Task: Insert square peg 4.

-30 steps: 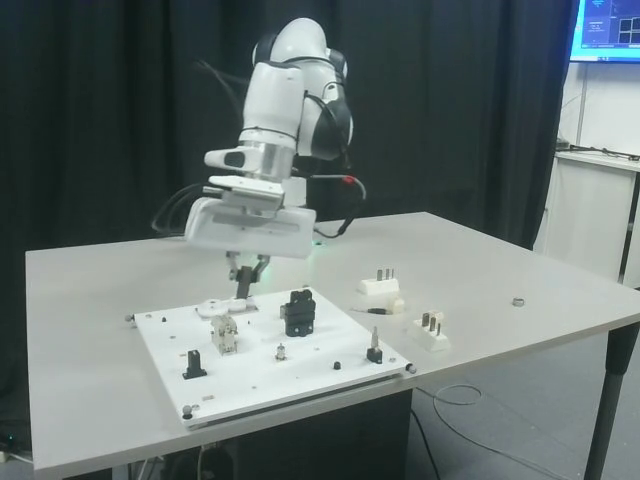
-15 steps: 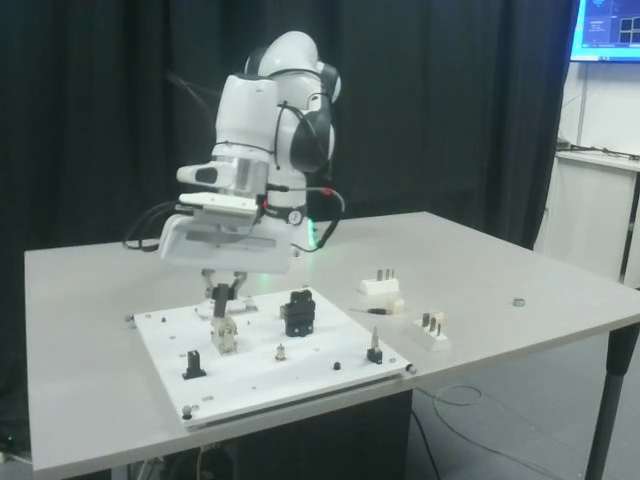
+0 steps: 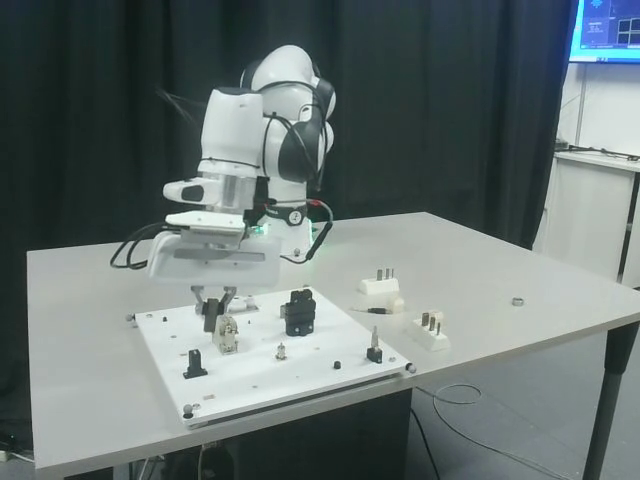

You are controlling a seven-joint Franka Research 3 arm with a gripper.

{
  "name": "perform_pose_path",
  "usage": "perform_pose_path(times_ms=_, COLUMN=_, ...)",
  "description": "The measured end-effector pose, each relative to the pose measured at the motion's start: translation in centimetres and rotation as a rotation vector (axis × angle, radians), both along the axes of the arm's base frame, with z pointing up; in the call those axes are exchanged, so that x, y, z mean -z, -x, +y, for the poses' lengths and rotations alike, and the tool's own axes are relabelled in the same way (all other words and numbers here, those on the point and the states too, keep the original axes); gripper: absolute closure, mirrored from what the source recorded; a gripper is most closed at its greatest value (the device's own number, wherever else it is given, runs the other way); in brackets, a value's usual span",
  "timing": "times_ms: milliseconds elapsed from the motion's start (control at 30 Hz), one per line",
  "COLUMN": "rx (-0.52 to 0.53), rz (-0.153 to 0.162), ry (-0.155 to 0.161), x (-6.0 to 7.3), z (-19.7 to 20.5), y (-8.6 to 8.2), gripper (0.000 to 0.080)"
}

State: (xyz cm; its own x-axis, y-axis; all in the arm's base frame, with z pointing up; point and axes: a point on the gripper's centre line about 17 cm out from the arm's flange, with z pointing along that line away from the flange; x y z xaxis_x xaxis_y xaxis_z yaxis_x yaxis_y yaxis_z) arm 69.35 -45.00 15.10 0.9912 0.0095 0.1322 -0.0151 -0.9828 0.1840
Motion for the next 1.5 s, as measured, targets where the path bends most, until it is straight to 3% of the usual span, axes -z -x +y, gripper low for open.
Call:
perform_pose_path(times_ms=700, rx=0.045, rz=-0.035, ry=-0.08, x=3.3, z=-0.7, y=-0.9, gripper=0.0649)
perform_pose_path(times_ms=1500, rx=0.017, rz=-0.01, ry=-0.077, x=6.0, z=-1.7, y=-0.7, gripper=0.0649)
